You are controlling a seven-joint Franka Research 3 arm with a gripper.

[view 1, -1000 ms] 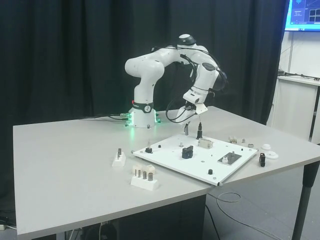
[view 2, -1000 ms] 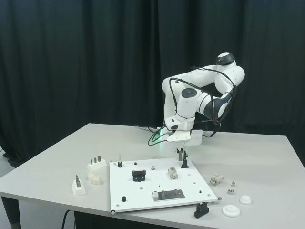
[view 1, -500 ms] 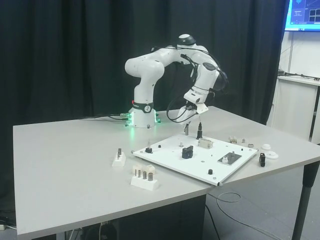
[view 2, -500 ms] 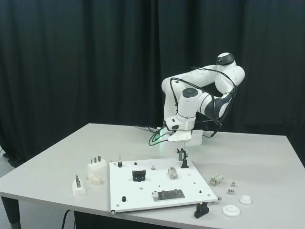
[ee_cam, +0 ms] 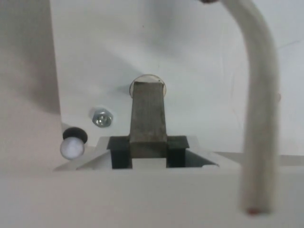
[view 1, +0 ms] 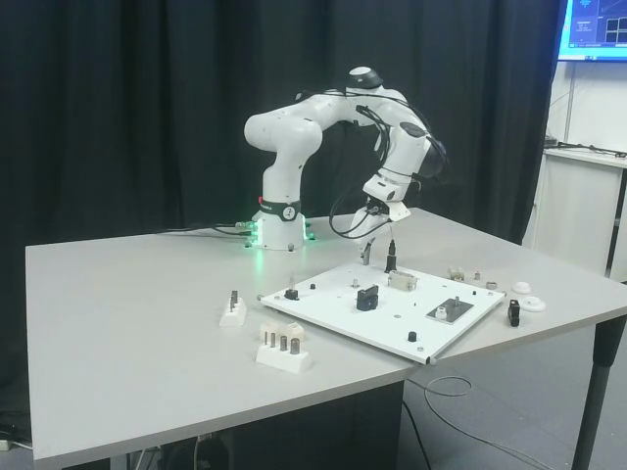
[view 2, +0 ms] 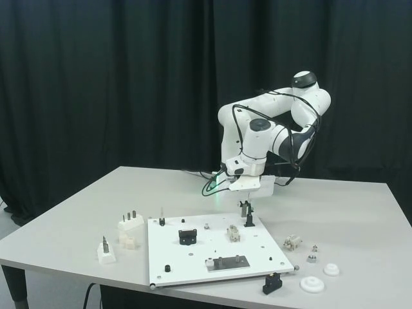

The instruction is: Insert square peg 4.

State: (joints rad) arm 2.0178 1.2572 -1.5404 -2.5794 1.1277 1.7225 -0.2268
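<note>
Wrist view: the jaws [ee_cam: 148, 156] are closed on square peg 4 [ee_cam: 148, 116], a grey bar whose far end sits over a round hole in the white board [ee_cam: 199, 71].
Beside the peg: a small hex nut [ee_cam: 102, 118] and a black-based knob [ee_cam: 73, 143] lie near the board's edge; a white cable [ee_cam: 259, 109] crosses close to the camera.
First room view: the jaws [view 1: 378, 250] hang over the far corner of the board [view 1: 392, 315], the peg upright between them.
Board: it lies flat on the grey bench [view 1: 127, 313] and carries black and grey fixtures.
Off the board: two white blocks [view 1: 284, 351] holding pegs stand on the bench, and white discs [view 2: 313, 283] lie near the other side.
Arm: the white robot [view 2: 270, 132] is bolted at the bench's far side, with green light at its base.
Room: black curtains [view 2: 129, 84] hang behind; a screen [view 1: 593, 29] shows in one corner.
</note>
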